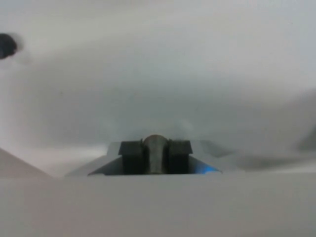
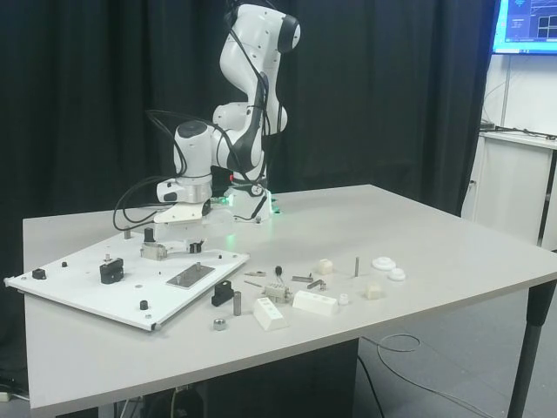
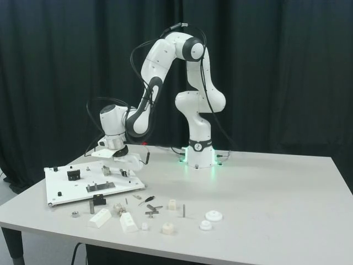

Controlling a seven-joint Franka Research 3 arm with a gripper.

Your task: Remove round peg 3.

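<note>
The white Franka arm (image 3: 165,61) leans low over the flat white assembly board (image 2: 78,292) that lies on the grey table (image 2: 418,244), its gripper (image 1: 156,157) down at the board's far part. In the wrist view, the two black fingers (image 1: 131,157) pinch a slim grey round metal peg (image 1: 156,154), which stands upright between them; this appears to be round peg 3, held just above or at the board. Whether its lower end sits in a hole cannot be told, since the fingers hide it.

Risks from here, as a judgement: if the lift is not straight along the peg's axis, the peg may bind in its seat and drag the board, which looks unclamped. A light grip on smooth metal may let the peg slip down and drop. Beside the fingers stand other small black fixtures (image 2: 110,273) on the board, near enough to be knocked by a sideways move.

No brand, label or writing can be read anywhere; the screen (image 2: 526,26) beyond the table is too small to make out
</note>
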